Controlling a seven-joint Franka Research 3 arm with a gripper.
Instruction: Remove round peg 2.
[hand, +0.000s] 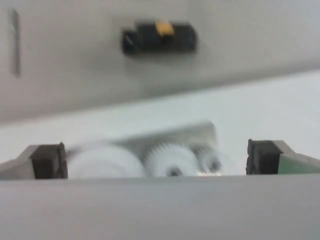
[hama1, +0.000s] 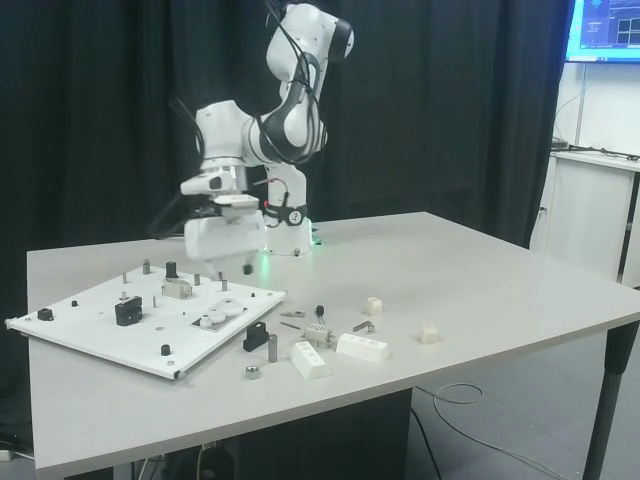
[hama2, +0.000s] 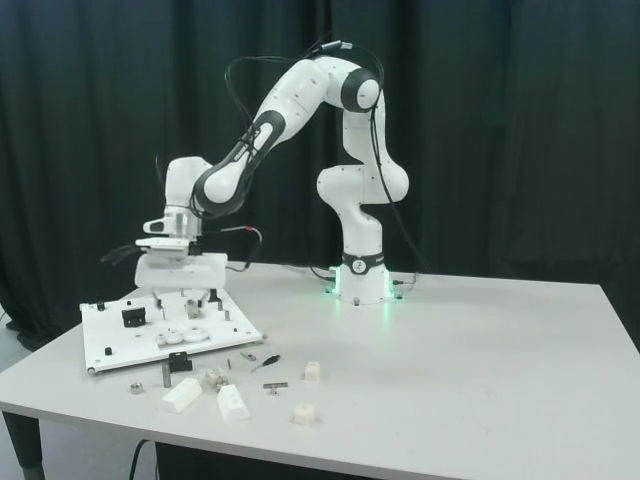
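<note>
I cannot tell which peg on the white board (hama1: 100, 330) is round peg 2; the pegs are too small. The gripper (hand: 155, 159) hangs above the board, fingers wide apart, holding nothing. Three white gears (hand: 172, 160) show between them. Loose parts lie on the grey surface (hama1: 480, 275).

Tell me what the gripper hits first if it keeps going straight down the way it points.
Most likely the white gears on the white board: the wrist view shows them between the open gripper fingertips. Exact depth is unclear, so this is a best guess.
</note>
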